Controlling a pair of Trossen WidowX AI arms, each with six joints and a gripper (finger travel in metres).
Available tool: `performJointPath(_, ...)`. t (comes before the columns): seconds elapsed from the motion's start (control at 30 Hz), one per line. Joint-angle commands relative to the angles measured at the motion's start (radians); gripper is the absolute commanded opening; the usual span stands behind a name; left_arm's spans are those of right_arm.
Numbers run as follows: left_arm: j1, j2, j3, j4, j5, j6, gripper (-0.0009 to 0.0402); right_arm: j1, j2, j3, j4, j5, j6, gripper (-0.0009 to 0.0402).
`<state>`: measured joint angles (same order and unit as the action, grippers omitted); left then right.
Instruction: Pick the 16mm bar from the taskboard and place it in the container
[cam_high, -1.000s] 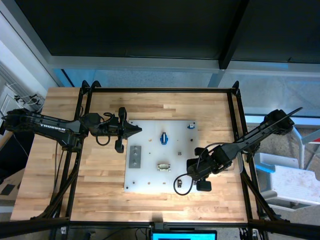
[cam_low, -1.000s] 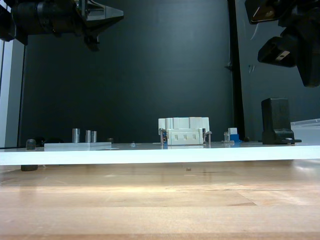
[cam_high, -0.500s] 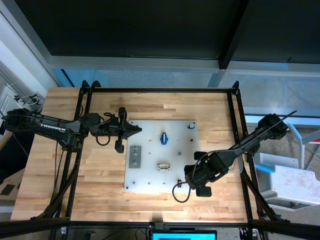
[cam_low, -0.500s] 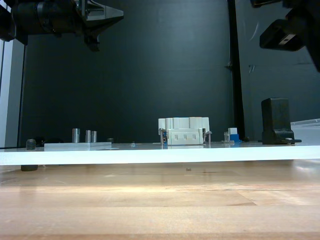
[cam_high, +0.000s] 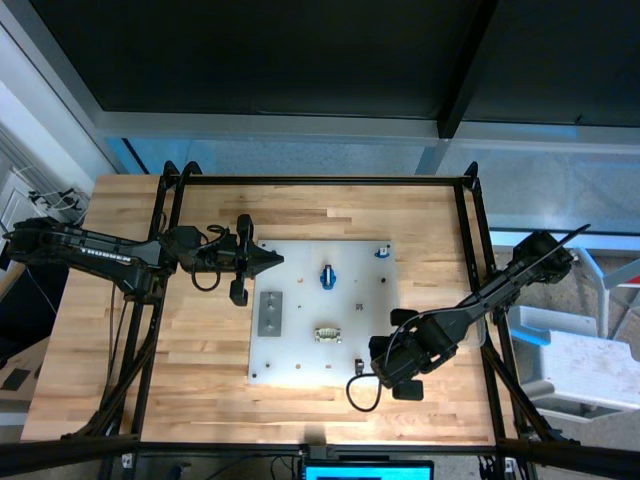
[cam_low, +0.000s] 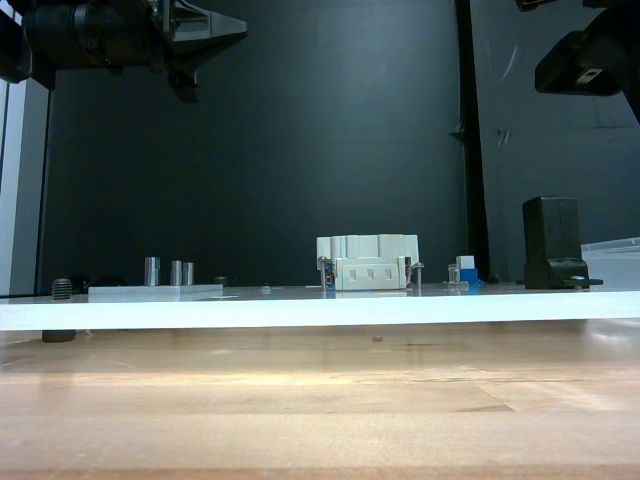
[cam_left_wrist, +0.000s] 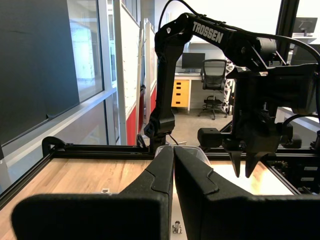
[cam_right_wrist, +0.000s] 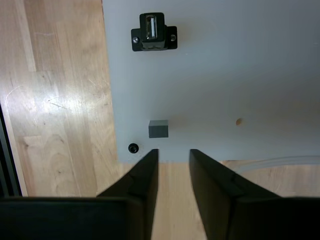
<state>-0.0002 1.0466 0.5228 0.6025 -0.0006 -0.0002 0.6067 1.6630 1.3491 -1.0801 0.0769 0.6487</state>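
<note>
Tabletop (cam_high: 200, 380): pale wood, carrying the taskboard (cam_high: 300, 350) at the middle of the high view.
16mm bar (cam_low: 152, 271): by my reading the stoutest of three pegs standing upright in the grey block (cam_high: 270, 312), left of centre on the board; nothing grips it.
Container (cam_low: 612, 244): clear tray at the low view's right edge, off the board beside the right arm, handy for a drop.
Right tool (cam_right_wrist: 172, 151): fingers apart and empty, aimed down over the board's lower-right corner near a black socket (cam_right_wrist: 154, 32), well apart from the block.
Left tool (cam_left_wrist: 173, 148): fingers together, held high over the board's upper-left edge, apparently parked.
</note>
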Motion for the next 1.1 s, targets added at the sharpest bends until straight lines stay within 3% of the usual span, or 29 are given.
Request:
performJointPath(0.03,0.000,0.000,0.000,0.000,0.000,0.000,0.0000,0.003,0.011,0.000,0.001,0.001,-0.001,0.0140)
performJointPath(0.2,0.000,0.000,0.000,0.000,0.000,0.000,0.0000,0.007,0.023,0.000,0.002,0.001,-0.001,0.0203)
performJointPath(0.37,0.000,0.000,0.000,0.001,0.000,0.000,0.0000,0.008,0.034,0.000,0.006,0.001,-0.002,0.0239)
performJointPath(1.1,0.000,0.000,0.000,0.000,0.000,0.000,0.0000,0.008,0.080,-0.069,0.104,0.002,-0.011,0.0244)
